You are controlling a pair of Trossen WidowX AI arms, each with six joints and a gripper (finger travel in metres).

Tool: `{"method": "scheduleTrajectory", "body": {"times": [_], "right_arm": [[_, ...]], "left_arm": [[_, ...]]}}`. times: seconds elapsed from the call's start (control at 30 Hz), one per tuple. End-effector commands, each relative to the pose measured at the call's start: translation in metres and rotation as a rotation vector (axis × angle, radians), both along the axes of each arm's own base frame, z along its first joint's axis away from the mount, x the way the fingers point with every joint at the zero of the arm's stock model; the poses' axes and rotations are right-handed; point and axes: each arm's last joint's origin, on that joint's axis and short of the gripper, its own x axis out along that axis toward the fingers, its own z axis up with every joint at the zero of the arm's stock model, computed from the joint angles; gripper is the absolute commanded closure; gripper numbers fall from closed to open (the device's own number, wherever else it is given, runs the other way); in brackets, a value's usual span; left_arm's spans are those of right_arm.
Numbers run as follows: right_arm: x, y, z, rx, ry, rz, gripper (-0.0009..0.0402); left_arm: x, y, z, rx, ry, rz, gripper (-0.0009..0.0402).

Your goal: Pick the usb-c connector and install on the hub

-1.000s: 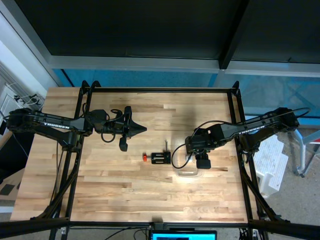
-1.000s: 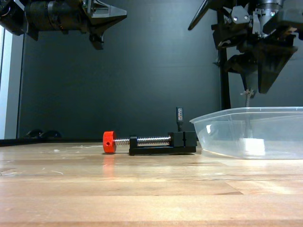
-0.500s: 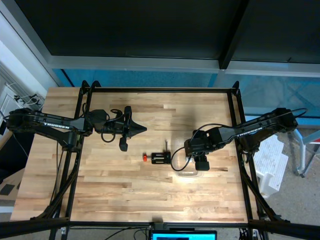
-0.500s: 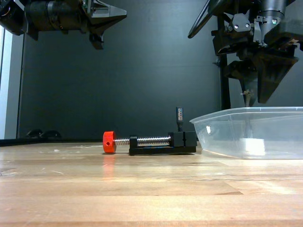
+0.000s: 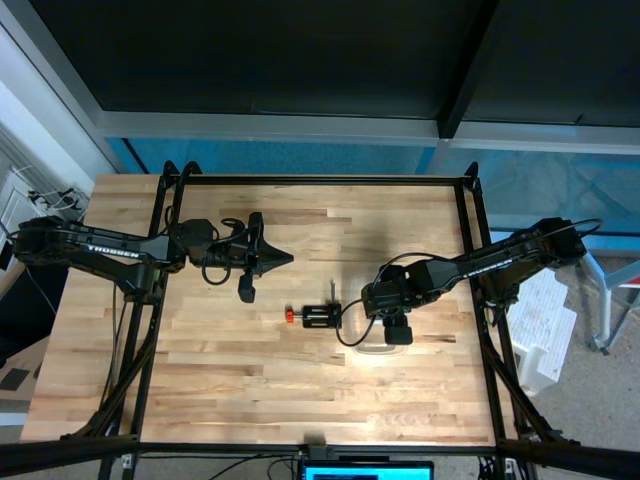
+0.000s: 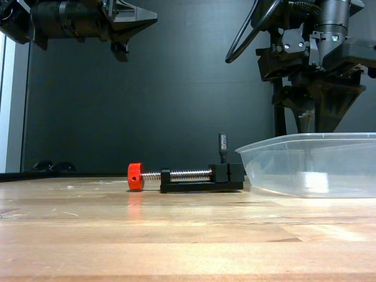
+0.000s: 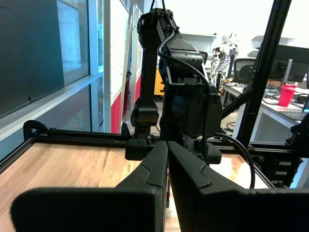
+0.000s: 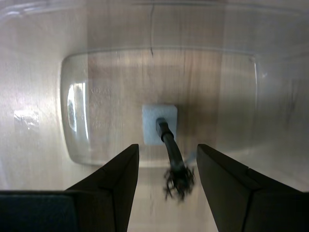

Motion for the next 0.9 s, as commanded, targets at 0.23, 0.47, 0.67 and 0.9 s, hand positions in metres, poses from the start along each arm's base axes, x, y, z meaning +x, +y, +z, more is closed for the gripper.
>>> {"method": "scheduleTrajectory", "body": {"times": [0.23, 0.47, 0.67, 0.9], "right_arm": [[0.005, 0.002, -0.006, 0.001, -0.004, 0.002, 0.0269], [0.01, 0.003, -0.011, 0.003, -0.014, 0.003, 0.0285], [0.014, 0.004, -0.016, 0.005, -0.021, 0.004, 0.0299], [0.017, 0.005, -0.02, 0.006, -0.027, 0.004, 0.0328]], "left_arm": [[0.0, 0.0, 0.0, 0.0, 0.0, 0.0, 0.0393], [0.0, 0.0, 0.0, 0.0, 0.0, 0.0, 0.0393], [0.0, 0.0, 0.0, 0.0, 0.0, 0.0, 0.0393], [0.0, 0.0, 0.0, 0.0, 0.0, 0.0, 0.0393]]}}
